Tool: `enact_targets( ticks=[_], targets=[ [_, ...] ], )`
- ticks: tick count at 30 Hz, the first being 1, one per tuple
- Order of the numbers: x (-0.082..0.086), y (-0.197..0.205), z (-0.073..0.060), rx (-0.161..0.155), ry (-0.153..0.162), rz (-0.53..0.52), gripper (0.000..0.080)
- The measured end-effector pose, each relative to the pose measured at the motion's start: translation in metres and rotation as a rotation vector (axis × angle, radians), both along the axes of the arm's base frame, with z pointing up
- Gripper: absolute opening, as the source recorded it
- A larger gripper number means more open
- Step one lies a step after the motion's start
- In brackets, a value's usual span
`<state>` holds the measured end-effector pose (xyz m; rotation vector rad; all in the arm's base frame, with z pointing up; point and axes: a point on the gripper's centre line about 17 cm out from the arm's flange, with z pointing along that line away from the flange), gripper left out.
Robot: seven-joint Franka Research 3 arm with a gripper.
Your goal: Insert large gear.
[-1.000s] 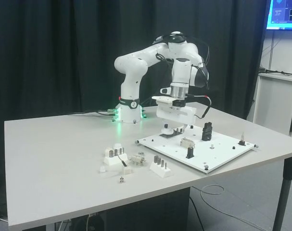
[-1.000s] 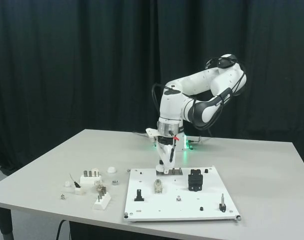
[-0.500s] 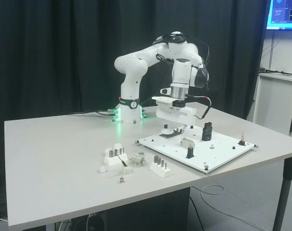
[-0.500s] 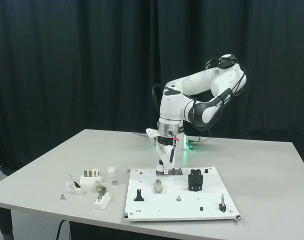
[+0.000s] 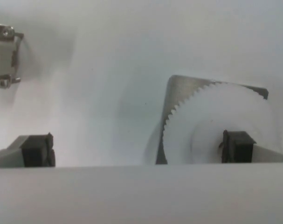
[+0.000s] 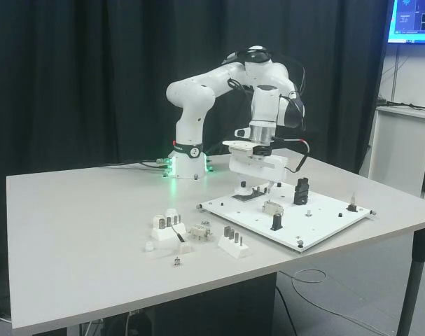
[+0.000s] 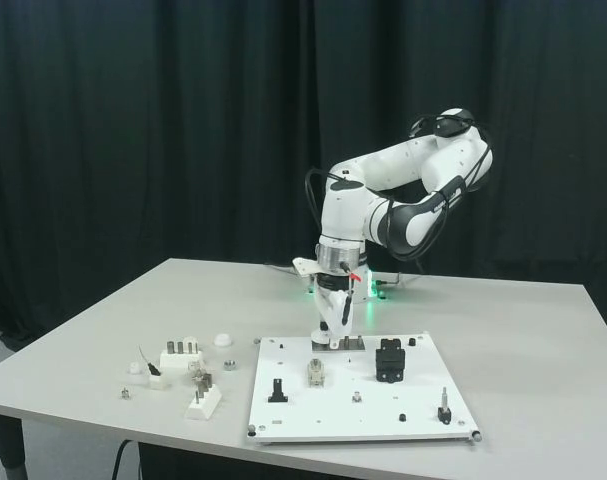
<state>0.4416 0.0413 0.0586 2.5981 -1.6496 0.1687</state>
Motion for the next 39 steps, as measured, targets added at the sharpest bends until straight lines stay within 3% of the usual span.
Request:
enact_targets(
  ticks=[11,39],
  targets=[
    [0.000,-0.006,-0.006,-0.021,-0.002,0.001,0.0800],
    [0.000,-0.002,-0.013,-0.014,-0.008,-0.002,0.0800]
  ],
)
